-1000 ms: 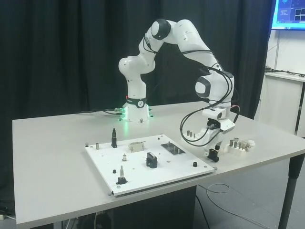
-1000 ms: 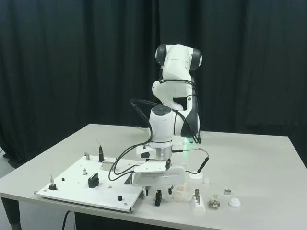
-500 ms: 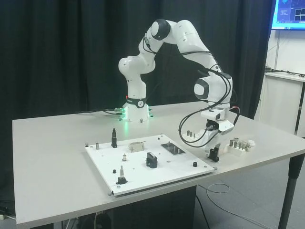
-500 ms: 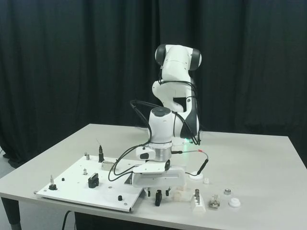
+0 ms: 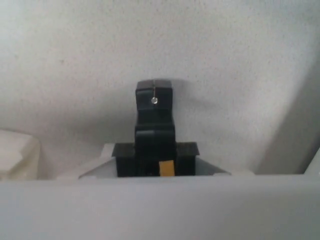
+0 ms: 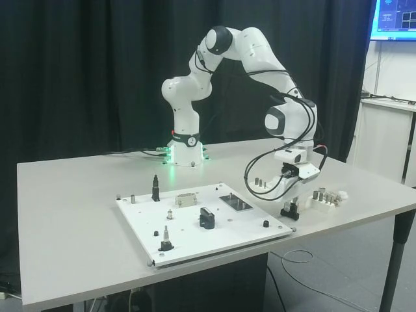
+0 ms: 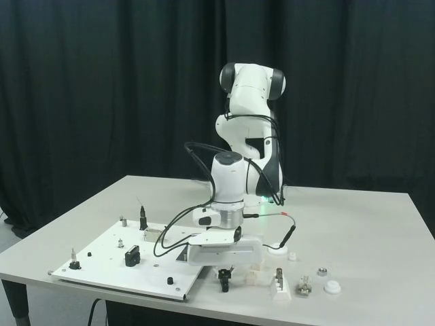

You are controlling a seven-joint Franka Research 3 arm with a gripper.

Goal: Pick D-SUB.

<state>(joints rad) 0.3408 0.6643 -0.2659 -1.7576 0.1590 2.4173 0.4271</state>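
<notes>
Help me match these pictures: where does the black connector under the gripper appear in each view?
Wrist view: black connector at the picture's centre.
First room view: below the wrist, just right of the white board.
Second room view: near the table's front edge, just right of that same board.

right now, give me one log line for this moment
phase: grasp | gripper: shut on D-SUB | D-SUB: beside white board | table: grey
</notes>
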